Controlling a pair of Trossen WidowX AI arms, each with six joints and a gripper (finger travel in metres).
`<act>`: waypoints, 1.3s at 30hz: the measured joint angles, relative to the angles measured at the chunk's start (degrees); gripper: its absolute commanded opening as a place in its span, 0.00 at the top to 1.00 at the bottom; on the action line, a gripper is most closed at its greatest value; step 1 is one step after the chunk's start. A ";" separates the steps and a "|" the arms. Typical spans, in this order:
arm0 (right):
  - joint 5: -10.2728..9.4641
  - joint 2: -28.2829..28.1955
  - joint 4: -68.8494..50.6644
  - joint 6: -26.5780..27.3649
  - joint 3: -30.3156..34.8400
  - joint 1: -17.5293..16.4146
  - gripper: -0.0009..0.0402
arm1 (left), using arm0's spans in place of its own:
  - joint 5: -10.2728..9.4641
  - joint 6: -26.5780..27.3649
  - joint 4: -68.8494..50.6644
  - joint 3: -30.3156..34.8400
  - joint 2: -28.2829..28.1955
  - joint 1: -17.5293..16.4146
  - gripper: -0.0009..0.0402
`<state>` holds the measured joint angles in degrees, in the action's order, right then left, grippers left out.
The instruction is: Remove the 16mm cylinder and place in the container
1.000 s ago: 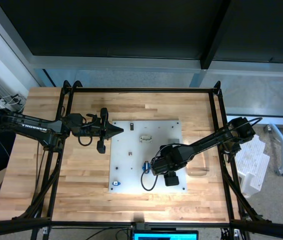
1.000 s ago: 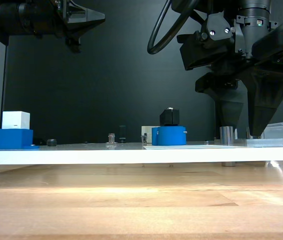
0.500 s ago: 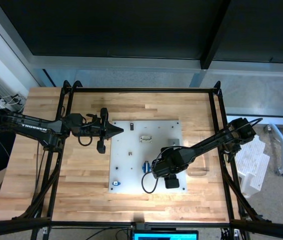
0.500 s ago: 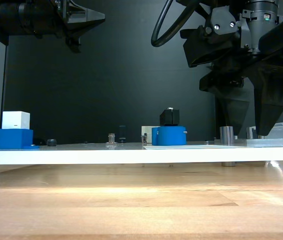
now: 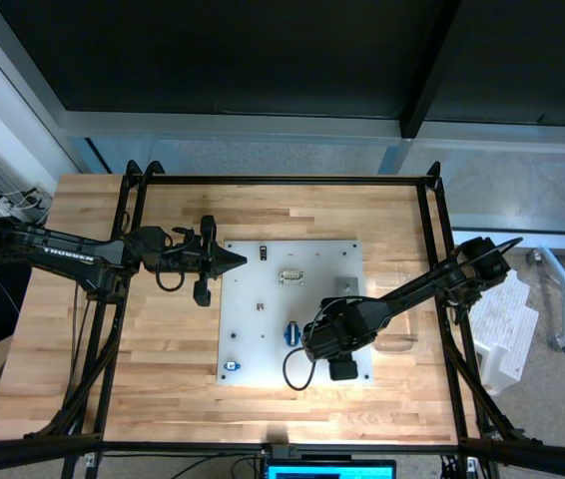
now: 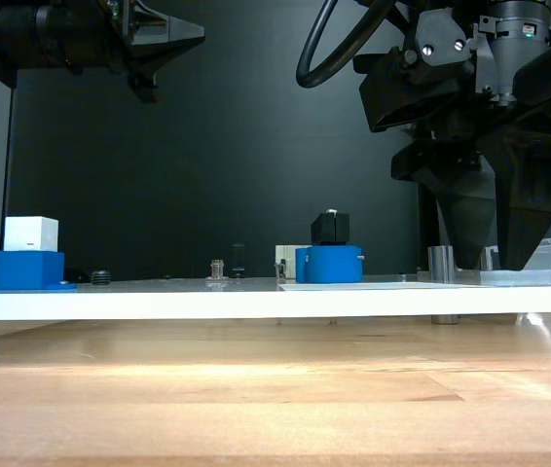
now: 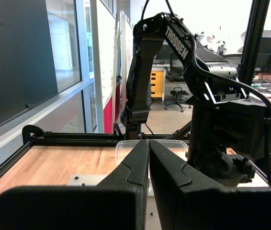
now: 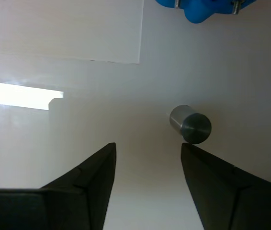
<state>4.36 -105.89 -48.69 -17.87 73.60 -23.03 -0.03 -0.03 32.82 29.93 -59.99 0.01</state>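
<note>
Counting tubs first, you have one: the container (image 5: 395,346), a clear plastic tub with rounded corners. It sits on the wooden surface (image 5: 163,384) just beside the right edge of the white board (image 5: 258,344). The right arm (image 5: 422,283) crosses over it in the high view, so I cannot say for certain what it holds. Through the part that shows, you see only the wood beneath.

You have one 16mm cylinder (image 8: 190,124), and it is outside the tub. It stands upright on the white board as a short, dull grey peg.

The right claw (image 8: 147,146) hangs low over the board, pointing straight down. Its two fingers are spread apart, with bare white board between them. The peg stands close beside the tip of one finger, outside the gap. In the low view it is just to the left of the fingertips, with the tub's clear wall behind and to their right.

The left claw (image 5: 235,259) is held high above the surface, at the board's left edge and well apart from the peg. Its two fingers are pressed together and point toward the right arm.

Also on the board you have two blue pieces:
- A blue block (image 6: 27,270) at the near left corner carries one white cube (image 6: 30,233).
- A round blue connector (image 6: 329,265) stands nearer the middle.
</note>
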 measured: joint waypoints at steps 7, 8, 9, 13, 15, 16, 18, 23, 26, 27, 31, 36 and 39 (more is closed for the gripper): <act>0.00 0.00 0.02 -1.33 0.00 -0.48 0.72 | 0.00 0.00 0.00 0.00 0.00 0.00 0.98; 0.00 0.00 0.04 -1.31 0.00 -0.57 0.74 | 0.00 0.00 0.02 0.02 -0.02 0.00 0.98; 0.00 0.00 0.09 -1.31 0.00 -0.66 0.75 | 0.00 0.00 0.02 0.00 0.00 0.00 0.98; 0.02 0.00 0.22 -1.31 0.00 -0.96 0.81 | 0.00 0.00 0.00 0.00 0.00 0.00 0.98; 0.00 0.00 0.35 -1.33 0.00 -1.09 0.83 | 0.00 0.00 0.02 0.02 -0.02 0.00 0.98; 0.00 0.00 0.33 -1.33 0.00 -1.14 0.84 | 0.00 0.00 0.00 0.02 0.00 0.00 0.98; 0.00 0.00 0.33 -1.33 0.00 -1.25 0.86 | 0.00 0.00 0.00 0.02 0.00 0.00 0.98; 0.00 0.00 0.33 -1.33 0.00 -1.38 0.91 | 0.00 0.00 0.00 0.02 0.00 0.00 0.98; 0.00 0.00 0.33 -1.33 0.00 -1.40 0.95 | 0.00 0.00 0.00 0.02 0.00 0.00 0.98; 0.00 0.00 0.33 -1.33 0.00 -1.40 0.96 | 0.00 0.00 0.00 0.00 -0.02 0.00 0.98; 0.00 0.00 0.33 -1.31 0.00 -1.44 0.97 | 0.00 0.00 0.02 0.00 0.00 0.00 0.98; 0.02 0.00 0.31 -1.31 0.00 -1.46 0.98 | 0.00 0.00 0.02 0.02 -0.02 0.00 0.98; 0.02 0.00 0.31 -1.31 0.00 -1.46 0.98 | 0.00 0.00 0.02 0.02 0.00 0.00 0.98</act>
<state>4.38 -105.89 -48.38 -19.18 73.60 -24.49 -0.03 -0.03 32.84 29.95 -59.99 0.01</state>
